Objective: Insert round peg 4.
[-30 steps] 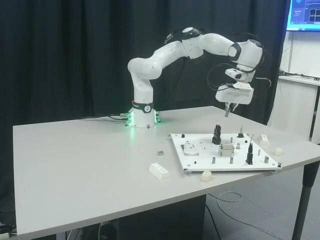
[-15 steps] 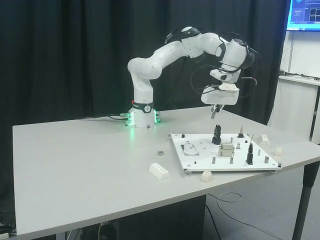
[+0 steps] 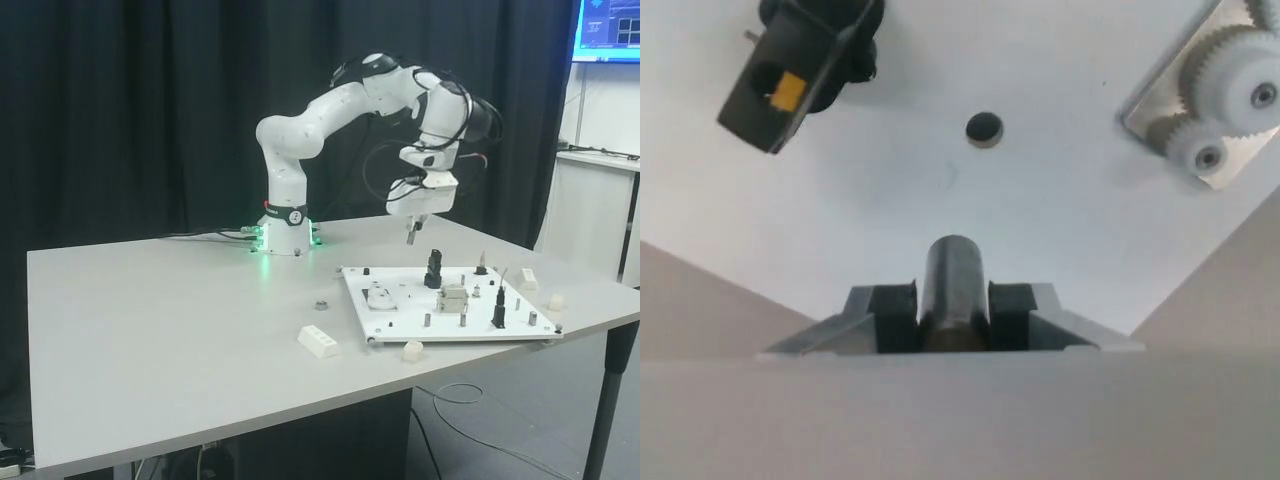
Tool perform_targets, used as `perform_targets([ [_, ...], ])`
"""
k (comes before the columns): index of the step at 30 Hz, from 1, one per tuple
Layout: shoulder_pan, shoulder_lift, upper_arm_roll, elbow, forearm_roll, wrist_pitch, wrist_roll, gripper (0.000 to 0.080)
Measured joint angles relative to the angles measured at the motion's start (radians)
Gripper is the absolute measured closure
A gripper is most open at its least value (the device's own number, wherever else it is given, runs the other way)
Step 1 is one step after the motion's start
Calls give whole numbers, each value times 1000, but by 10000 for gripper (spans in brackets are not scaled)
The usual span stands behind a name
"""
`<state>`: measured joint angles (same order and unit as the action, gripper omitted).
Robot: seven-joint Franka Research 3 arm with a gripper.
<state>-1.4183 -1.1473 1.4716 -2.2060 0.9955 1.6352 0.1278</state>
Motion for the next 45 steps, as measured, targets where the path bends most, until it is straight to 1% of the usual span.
perform_targets([
  [3,0,0,0,-18,20,19,-16,655],
  [11,5,0,0,-71,64,59,-257,655],
  [18,15,-1,0,-134,114,92,-402,655],
  [24,27,-4,2,-183,162,117,-499,655],
  [28,37,-6,10,-206,191,144,-524,655],
  [31,45,-7,22,-217,209,170,-533,655],
  [36,58,-10,55,-224,230,219,-536,655],
  [45,78,-21,114,-224,252,294,-533,655],
])
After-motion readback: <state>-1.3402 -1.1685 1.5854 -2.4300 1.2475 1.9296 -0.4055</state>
